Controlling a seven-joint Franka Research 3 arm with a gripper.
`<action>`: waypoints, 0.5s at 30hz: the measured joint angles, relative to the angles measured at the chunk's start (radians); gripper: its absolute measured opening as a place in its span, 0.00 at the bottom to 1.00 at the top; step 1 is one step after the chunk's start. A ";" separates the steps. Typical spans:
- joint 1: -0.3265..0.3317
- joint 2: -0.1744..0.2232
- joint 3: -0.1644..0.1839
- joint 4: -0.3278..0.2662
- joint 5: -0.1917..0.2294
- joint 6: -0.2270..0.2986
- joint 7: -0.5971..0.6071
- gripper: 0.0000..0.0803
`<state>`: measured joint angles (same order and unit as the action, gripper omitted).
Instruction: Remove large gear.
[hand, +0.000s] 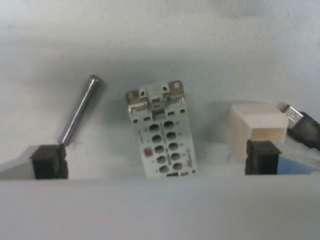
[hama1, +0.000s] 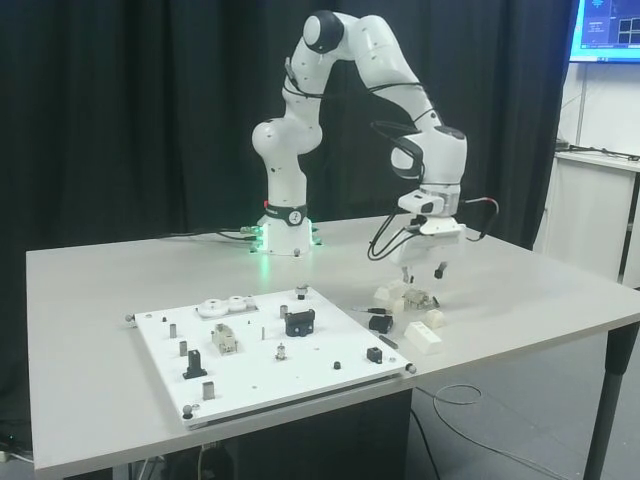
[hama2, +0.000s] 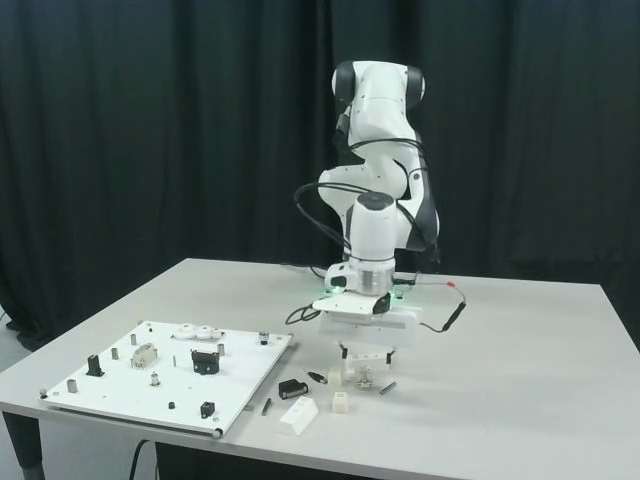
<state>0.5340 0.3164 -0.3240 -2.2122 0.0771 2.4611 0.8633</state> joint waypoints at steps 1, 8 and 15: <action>0.000 -0.007 0.000 0.000 -0.004 -0.004 0.002 0.98; 0.000 -0.048 0.000 0.000 -0.037 -0.036 0.025 0.99; 0.000 -0.073 0.000 0.000 -0.082 -0.059 0.029 1.00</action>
<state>0.5340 0.2431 -0.3237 -2.2121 -0.0051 2.4025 0.8921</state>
